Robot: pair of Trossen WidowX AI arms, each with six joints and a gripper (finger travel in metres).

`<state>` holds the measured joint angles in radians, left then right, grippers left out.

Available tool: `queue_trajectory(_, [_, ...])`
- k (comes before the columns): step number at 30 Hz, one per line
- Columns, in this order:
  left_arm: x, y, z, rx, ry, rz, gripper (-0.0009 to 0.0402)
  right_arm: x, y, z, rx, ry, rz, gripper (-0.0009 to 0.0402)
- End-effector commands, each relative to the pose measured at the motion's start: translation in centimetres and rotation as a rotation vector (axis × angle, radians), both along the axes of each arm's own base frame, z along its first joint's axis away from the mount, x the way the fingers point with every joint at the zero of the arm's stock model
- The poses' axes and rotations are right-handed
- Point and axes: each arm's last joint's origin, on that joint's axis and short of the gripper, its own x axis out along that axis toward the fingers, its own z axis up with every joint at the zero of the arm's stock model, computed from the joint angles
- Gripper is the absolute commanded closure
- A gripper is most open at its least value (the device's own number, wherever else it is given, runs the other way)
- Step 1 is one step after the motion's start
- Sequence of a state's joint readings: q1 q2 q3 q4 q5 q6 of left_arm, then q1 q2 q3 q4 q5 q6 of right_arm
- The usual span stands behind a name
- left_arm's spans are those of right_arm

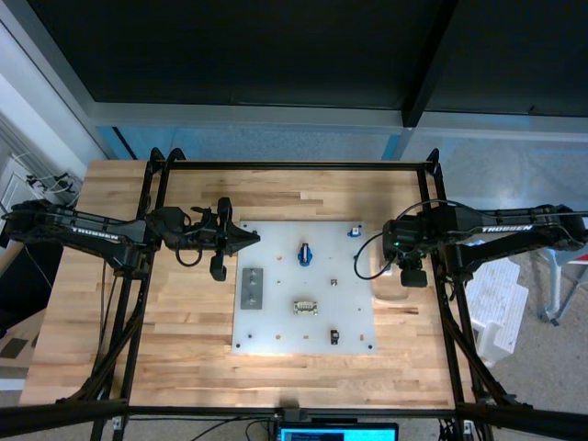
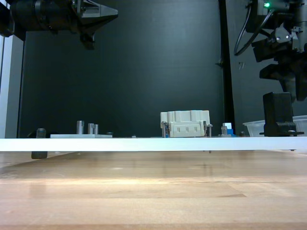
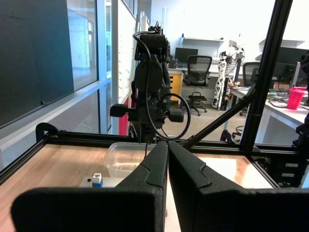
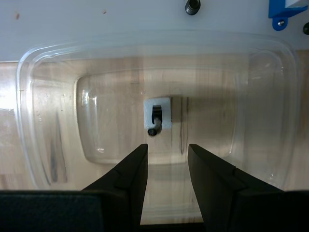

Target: Pick the USB connector and install on taskboard

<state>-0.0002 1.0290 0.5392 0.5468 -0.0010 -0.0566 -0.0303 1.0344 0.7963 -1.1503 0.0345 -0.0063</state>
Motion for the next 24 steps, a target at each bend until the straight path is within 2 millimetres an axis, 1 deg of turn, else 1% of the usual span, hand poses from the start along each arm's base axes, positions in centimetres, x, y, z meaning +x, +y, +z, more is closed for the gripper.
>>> queue_trajectory(1, [0.0, 0.0, 0.0, 0.000, 0.000, 0.000, 0.0393, 0.4, 0.0, -0.5, 0.002, -0.007, -0.001, 0.0279])
queue_trajectory(14, [0.0, 0.0, 0.0, 0.000, 0.000, 0.000, 0.0393, 2.0, 0.0, -1.9, 0.005, -0.015, -0.005, 0.0279])
queue_trajectory(24, [0.0, 0.0, 0.0, 0.000, 0.000, 0.000, 0.0393, 2.6, 0.1, -3.0, 0.016, 0.050, -0.006, 0.0279])
